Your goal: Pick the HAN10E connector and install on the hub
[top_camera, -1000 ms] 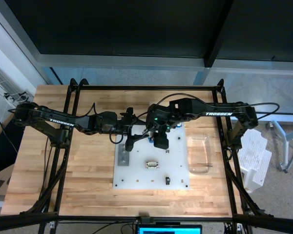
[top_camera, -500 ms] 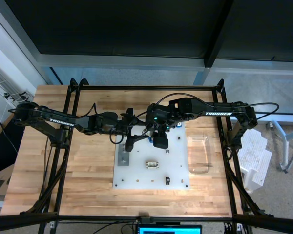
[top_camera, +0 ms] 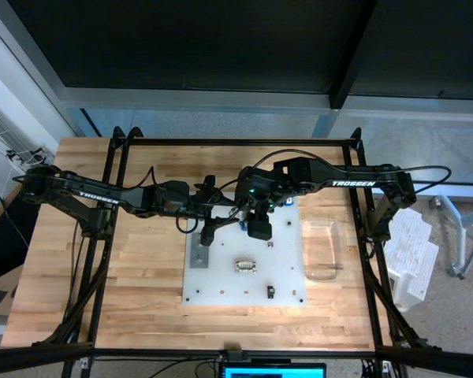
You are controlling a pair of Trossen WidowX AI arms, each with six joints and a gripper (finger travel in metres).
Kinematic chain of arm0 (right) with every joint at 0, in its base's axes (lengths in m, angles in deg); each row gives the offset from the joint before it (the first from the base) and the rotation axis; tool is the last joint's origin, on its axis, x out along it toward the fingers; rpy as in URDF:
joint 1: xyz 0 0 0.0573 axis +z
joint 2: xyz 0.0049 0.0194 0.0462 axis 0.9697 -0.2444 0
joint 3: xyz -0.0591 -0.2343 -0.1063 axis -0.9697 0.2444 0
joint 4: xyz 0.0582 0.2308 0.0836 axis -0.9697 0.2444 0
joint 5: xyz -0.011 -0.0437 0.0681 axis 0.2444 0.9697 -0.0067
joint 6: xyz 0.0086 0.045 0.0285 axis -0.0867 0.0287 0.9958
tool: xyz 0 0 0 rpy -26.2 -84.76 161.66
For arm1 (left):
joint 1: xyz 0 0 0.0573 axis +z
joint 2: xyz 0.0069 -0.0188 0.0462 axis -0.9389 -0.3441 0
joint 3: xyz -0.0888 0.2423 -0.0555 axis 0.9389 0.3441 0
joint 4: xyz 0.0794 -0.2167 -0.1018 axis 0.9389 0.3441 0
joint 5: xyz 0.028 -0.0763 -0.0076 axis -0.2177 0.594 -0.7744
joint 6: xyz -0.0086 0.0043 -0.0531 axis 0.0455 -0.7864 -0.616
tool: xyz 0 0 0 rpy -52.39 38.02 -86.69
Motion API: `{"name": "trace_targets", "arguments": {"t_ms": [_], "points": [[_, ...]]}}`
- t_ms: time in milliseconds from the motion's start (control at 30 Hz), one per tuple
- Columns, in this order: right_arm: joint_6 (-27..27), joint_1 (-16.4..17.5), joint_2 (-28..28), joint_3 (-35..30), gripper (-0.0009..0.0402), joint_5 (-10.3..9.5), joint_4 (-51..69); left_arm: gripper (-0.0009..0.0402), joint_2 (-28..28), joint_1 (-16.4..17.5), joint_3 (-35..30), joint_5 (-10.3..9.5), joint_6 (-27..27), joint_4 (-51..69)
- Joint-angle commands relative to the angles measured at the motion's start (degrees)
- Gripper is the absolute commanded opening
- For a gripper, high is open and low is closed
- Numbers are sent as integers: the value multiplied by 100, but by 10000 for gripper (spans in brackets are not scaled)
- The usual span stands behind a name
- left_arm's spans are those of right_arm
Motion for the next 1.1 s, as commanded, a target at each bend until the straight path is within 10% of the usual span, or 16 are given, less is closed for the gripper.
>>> {"name": "trace_targets", "arguments": {"t_ms": [33,600,1100], "points": [[15,0,2,-2,94,4,-13,177,0,0,2,4,-11,4],[7,0,2,-2,98,46,-11,122,0,0,2,0,-11,2],[31,2,59,-2,289,22,179,122,2,2,2,-2,645,-2]]}}
